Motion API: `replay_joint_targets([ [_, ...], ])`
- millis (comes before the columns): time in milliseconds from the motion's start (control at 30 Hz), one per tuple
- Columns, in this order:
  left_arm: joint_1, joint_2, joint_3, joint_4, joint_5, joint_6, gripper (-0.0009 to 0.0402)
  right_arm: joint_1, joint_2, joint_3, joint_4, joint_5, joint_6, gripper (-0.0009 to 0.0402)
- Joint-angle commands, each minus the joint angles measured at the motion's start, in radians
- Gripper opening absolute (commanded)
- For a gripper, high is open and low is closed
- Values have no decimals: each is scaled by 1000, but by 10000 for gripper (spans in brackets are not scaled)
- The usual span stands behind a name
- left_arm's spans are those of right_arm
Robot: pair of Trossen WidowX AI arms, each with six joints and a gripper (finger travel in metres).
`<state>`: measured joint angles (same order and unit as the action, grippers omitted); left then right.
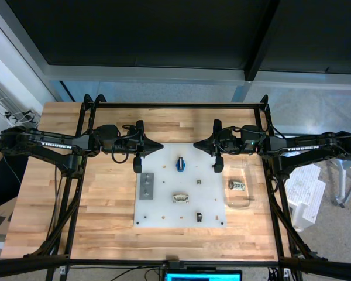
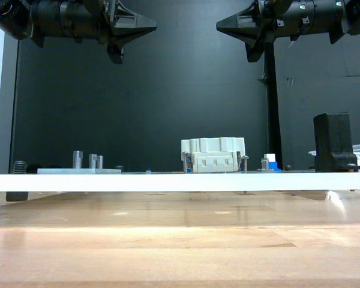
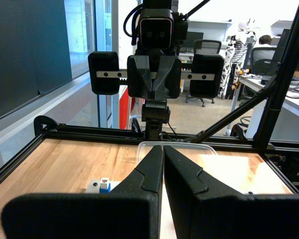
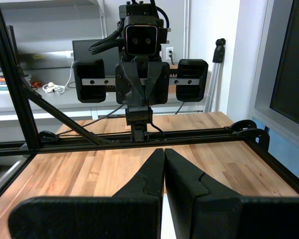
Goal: Pick the HAN10E connector and install on the hub
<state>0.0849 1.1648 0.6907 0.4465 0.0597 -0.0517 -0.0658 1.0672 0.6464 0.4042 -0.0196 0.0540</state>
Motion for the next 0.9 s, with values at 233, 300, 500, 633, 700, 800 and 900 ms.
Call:
replay_joint_targets([
  [233,0,0,0,0,0,0,0,0,0,-3,-3,0,-14,0],
  [300,0,0,0,0,0,0,0,0,0,-3,1,0,-14,0],
  [500,0,0,0,0,0,0,0,1,0,-3,2,0,-10,0],
  [633,0,0,0,0,0,0,0,1,-1,-3,-1,-9,-4,0],
  [700,0,0,0,0,0,0,0,2,-13,-3,-8,-9,23,0],
  [800,0,0,0,0,0,0,0,13,-38,5,-92,5,32,0],
  [900,0,0,0,0,0,0,0,18,-57,51,-305,2,38,0],
])
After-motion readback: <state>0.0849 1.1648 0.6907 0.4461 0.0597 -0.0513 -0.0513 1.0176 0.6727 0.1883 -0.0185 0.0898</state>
